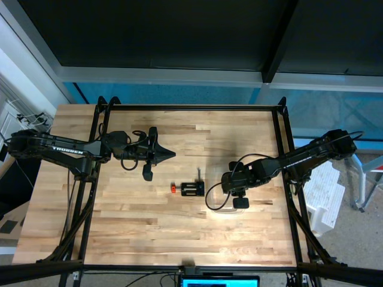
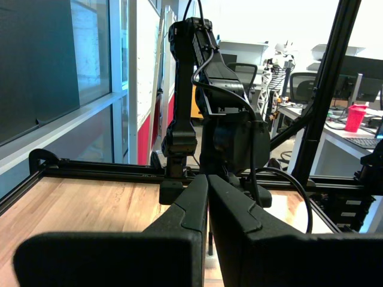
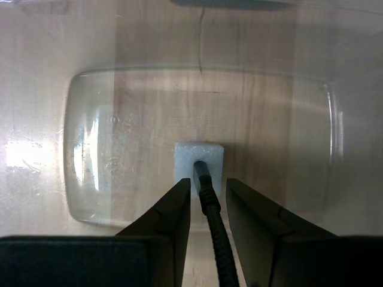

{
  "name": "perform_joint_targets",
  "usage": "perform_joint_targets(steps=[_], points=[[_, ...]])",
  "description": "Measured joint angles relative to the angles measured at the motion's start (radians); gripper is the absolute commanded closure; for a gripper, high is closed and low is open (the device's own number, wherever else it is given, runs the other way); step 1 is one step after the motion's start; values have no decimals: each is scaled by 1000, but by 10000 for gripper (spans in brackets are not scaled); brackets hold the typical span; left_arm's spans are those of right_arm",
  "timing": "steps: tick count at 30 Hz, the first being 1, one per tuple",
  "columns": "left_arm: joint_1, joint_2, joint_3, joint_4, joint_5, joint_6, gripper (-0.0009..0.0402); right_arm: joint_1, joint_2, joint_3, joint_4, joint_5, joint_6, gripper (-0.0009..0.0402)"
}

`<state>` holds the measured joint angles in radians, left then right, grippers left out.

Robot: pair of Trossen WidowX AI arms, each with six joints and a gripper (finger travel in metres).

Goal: Pick the usb-c connector and install on the hub

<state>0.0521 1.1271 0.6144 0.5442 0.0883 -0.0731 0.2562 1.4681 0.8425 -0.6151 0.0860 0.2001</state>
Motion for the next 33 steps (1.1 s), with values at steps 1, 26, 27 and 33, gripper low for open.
perform_joint_targets(steps=[1,26,27,33], points=[[0,0,0,0,0,0,393,0,0,0,0,0,0,329],[0,0,0,0,0,0,393,0,-1,42,-46,-2,0,394],[0,0,0,0,0,0,393,-1,-1,51,-59,-5,1,393],[0,0,0,0,0,0,393,-1,-7,139,-184,-8,1,393]])
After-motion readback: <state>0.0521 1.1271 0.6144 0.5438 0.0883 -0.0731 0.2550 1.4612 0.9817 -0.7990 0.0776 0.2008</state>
